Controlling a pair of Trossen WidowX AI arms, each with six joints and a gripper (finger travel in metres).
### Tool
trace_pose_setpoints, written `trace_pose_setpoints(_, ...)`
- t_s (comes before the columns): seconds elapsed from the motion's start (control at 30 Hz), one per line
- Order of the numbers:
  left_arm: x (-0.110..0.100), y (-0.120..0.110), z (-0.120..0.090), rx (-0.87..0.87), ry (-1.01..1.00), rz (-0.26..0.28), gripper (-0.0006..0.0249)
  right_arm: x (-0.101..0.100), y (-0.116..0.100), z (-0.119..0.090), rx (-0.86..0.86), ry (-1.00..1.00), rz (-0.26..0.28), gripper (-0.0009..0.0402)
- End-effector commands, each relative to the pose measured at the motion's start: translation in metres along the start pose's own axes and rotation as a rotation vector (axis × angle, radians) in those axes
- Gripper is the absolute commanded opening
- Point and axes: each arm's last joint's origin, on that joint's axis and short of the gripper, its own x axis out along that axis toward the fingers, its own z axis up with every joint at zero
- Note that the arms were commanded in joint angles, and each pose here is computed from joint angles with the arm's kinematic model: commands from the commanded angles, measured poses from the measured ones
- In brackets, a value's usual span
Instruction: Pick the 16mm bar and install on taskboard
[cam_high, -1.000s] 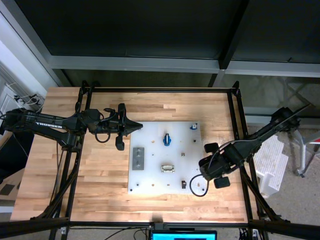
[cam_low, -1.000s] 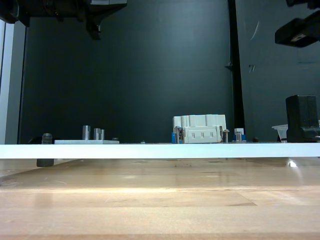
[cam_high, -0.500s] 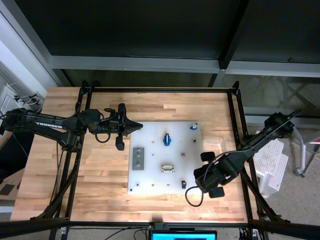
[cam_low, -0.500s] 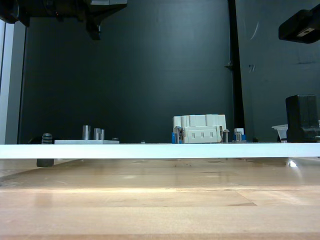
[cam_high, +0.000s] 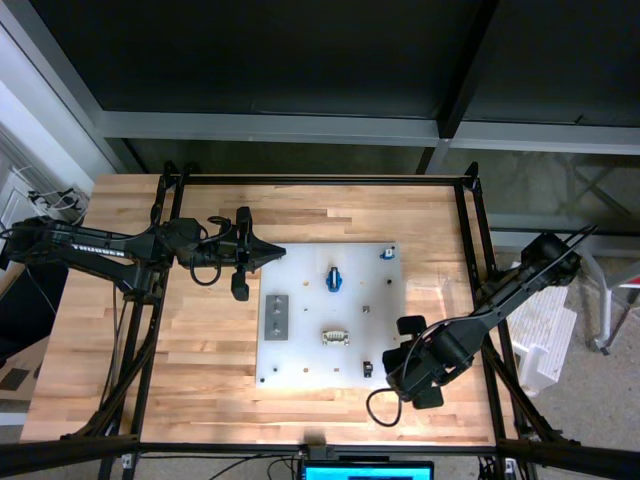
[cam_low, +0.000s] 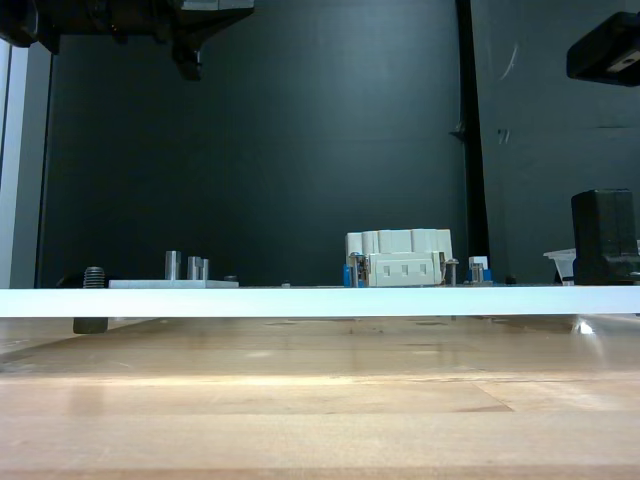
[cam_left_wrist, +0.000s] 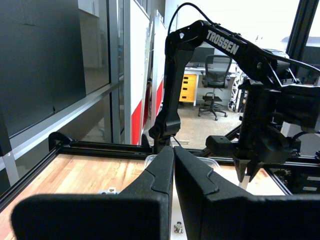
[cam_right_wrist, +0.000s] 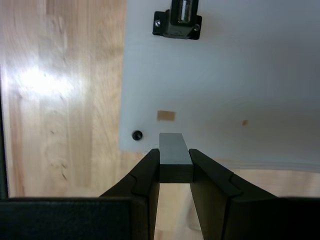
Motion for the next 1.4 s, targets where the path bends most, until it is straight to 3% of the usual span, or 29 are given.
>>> trace_pose_setpoints(0.03, 0.0, 0.0, 0.0, 0.0, 0.0, 0.0, 0.0, 0.004, 0.001, 0.001, 0.004, 0.01, -0.008, 0.0008)
trace_pose_setpoints(0.63, 0.0, 0.0, 0.0, 0.0, 0.0, 0.0, 0.0, 0.026, 0.007, 0.004, 0.022, 0.013, -0.018, 0.0008)
trace_pose_setpoints(1.4, 0.0, 0.0, 0.0, 0.0, 0.0, 0.0, 0.0, 0.037, 0.006, 0.001, 0.028, 0.002, -0.012, 0.0008)
